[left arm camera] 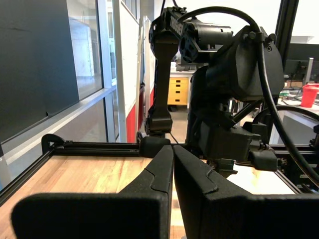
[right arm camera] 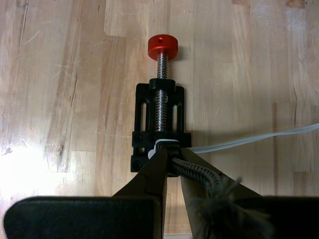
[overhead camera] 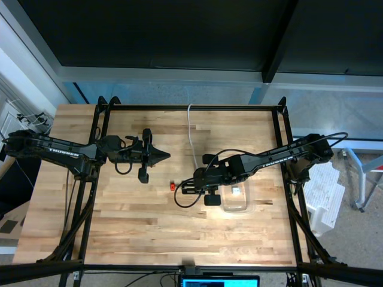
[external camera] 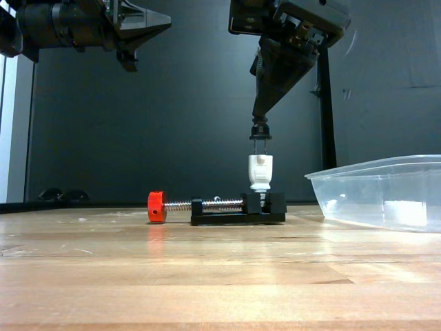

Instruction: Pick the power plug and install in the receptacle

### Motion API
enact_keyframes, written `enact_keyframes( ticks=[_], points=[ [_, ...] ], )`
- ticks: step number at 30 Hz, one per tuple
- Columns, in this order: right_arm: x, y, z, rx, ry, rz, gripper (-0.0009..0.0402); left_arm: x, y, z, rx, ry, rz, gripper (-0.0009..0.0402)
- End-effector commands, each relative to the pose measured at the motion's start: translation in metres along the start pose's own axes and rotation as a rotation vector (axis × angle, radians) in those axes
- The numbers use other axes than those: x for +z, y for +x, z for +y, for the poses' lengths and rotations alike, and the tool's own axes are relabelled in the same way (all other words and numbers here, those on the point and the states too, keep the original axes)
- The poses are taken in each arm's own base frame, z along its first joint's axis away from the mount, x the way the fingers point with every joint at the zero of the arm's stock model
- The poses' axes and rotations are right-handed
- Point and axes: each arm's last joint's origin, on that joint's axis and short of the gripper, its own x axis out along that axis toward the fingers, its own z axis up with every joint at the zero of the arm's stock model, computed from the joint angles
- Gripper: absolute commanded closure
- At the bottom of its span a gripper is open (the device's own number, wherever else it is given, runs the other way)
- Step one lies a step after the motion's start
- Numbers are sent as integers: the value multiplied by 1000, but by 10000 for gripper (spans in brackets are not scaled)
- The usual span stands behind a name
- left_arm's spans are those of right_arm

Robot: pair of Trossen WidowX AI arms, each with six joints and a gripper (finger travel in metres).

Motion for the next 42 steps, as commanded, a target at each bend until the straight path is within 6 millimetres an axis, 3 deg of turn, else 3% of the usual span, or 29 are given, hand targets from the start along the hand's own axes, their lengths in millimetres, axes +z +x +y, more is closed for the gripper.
enact_keyframes(
  ticks=[1, 24, 42],
  points=[
    [-1, 0, 0, -1, 1, 1, 393, 0, 0, 0, 0, 0, 0, 393],
    [-11, 16, 2, -2, -1, 8, 393, 0, 0, 0, 0, 0, 0, 393],
    [-31, 40, 5, -2, 4, 2, 393, 0, 0, 0, 0, 0, 0, 393]
  ],
)
